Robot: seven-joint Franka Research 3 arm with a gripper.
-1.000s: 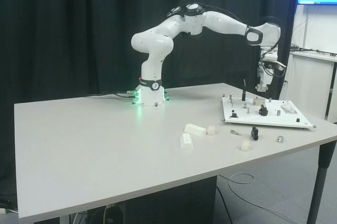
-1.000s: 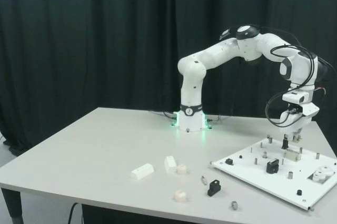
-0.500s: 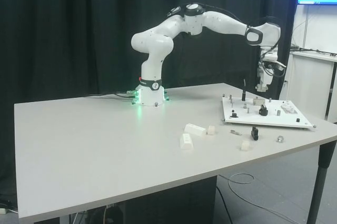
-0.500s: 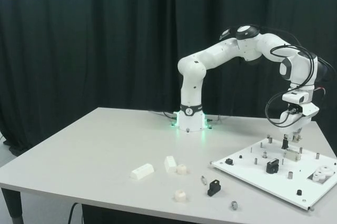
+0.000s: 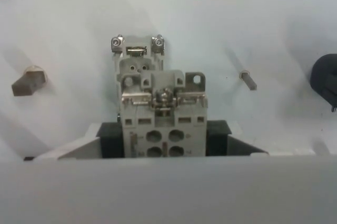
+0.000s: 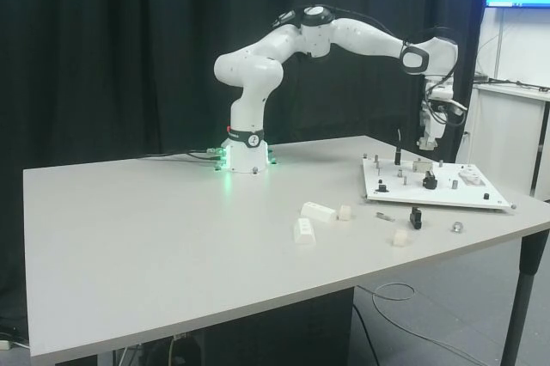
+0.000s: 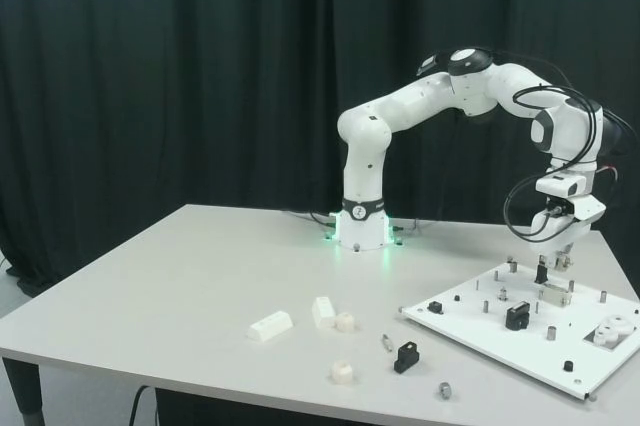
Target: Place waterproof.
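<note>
Basically no change vs 0.5 s ago: arm (image 6: pixel 344 35) hangs at upper right of both room views, gripper (image 7: pixel 556 262) just above white board (image 7: pixel 480 331). Wrist view shows fingers clamped on grey waterproof connector (image 5: pixel 163 116), held over its socket (image 5: pixel 137 56) on the board.

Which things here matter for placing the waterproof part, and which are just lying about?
In the job:
- end effector, over the board
- grey connector under the wrist camera
- white board

Lying about on the grey table:
- two white blocks
- two small white round pieces
- black clip
- small pin
- small metal piece
</note>
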